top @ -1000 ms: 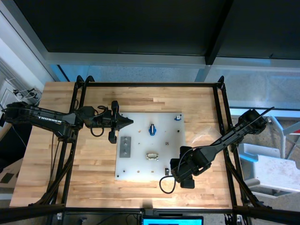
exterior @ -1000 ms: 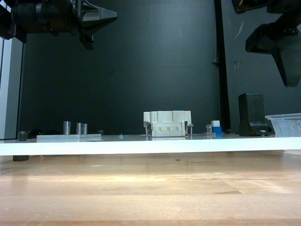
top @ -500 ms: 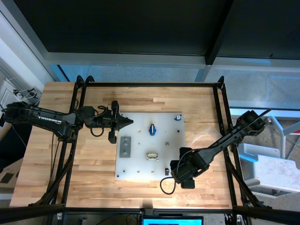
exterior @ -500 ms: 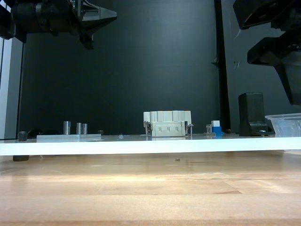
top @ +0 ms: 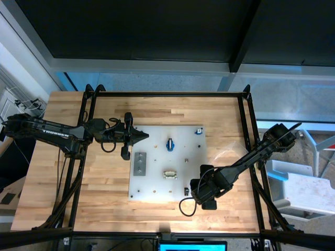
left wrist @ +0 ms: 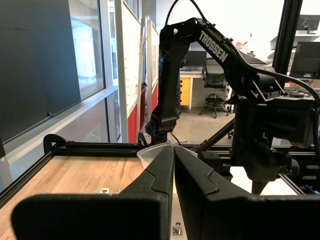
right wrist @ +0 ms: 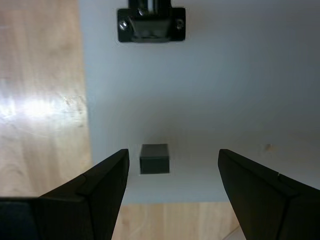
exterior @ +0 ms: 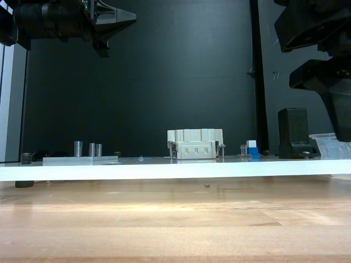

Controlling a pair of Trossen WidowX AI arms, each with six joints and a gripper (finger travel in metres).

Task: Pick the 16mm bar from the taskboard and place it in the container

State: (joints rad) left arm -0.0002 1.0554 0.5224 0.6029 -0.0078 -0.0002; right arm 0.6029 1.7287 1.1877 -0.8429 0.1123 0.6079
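Note:
The taskboard (top: 157, 180) is a white plate in the middle of the table. The 16mm bar (right wrist: 154, 158) is a small dark stub standing near the board's corner. My right gripper (right wrist: 172, 165) hangs open above it, and the bar lies between the fingers, closer to one of them and touching neither. From above, the right gripper (top: 202, 192) is over the board's near right corner. The container (top: 225, 149), a clear tub, sits right of the board. My left gripper (top: 144, 135) is shut and empty, held high over the board's far left edge.
A black fitting (right wrist: 151, 24) stands just beyond the bar. The board also carries a grey block (top: 140, 163), a blue part (top: 170, 144) and a white connector (exterior: 194, 143). A black frame surrounds the table.
My right gripper has come down closer to the board and shifted slightly left. The left arm has not moved.

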